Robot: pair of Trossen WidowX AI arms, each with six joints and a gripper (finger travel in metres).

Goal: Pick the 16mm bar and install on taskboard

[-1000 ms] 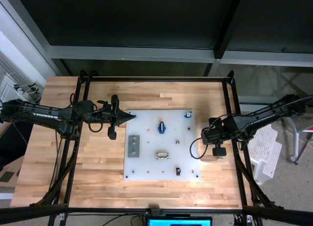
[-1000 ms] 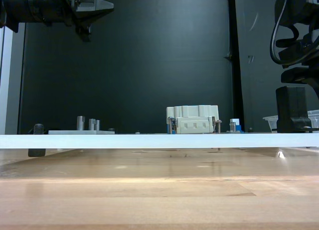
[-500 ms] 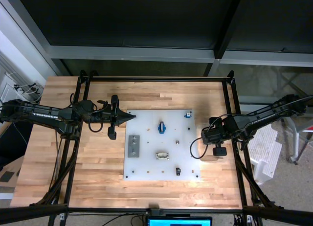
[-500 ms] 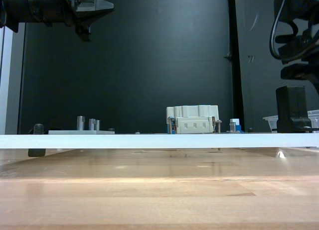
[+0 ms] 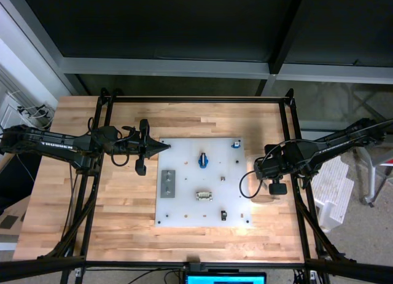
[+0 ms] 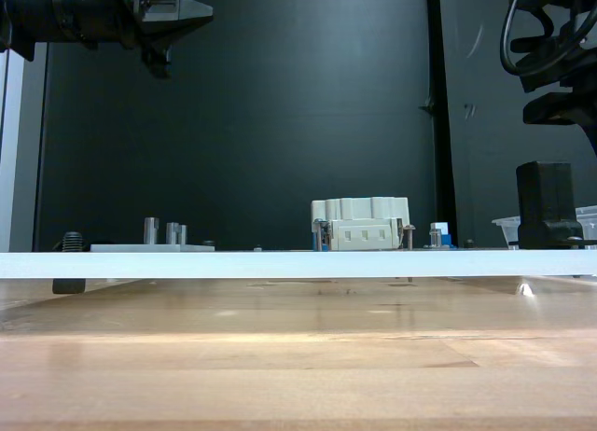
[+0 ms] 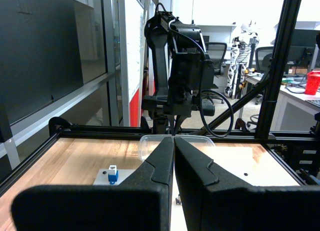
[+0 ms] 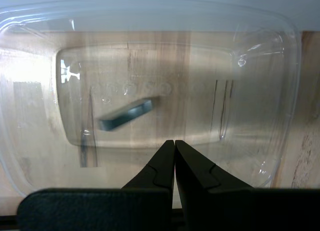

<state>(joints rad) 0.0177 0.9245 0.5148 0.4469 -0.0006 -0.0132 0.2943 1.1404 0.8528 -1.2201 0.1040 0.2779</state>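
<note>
The 16mm bar [image 8: 125, 114], a short grey metal piece, lies free and slanted on the floor of a clear plastic tray [image 8: 260, 91], off the taskboard. My right gripper [image 8: 174, 145] hangs above the tray with its fingers shut and nothing between them; the bar lies ahead of the tips and to one side. From above, the right gripper [image 5: 276, 187] is just off the right edge of the white taskboard [image 5: 184, 167]. My left gripper [image 5: 164, 147] is shut and empty, held high over the board's far left corner, pointing right.
On the board stand a grey block with pegs [image 5: 167, 184], a beige connector [image 5: 204, 196], a blue knob [image 5: 202, 160], a small blue part [image 5: 235, 145] and a black block [image 6: 546, 205]. Black frame rails [image 5: 293, 149] run along both table sides.
The right arm has risen, climbing in the low view, and its gripper has shifted slightly toward the table's right edge. The bar still lies in the tray. The left arm has not moved.
</note>
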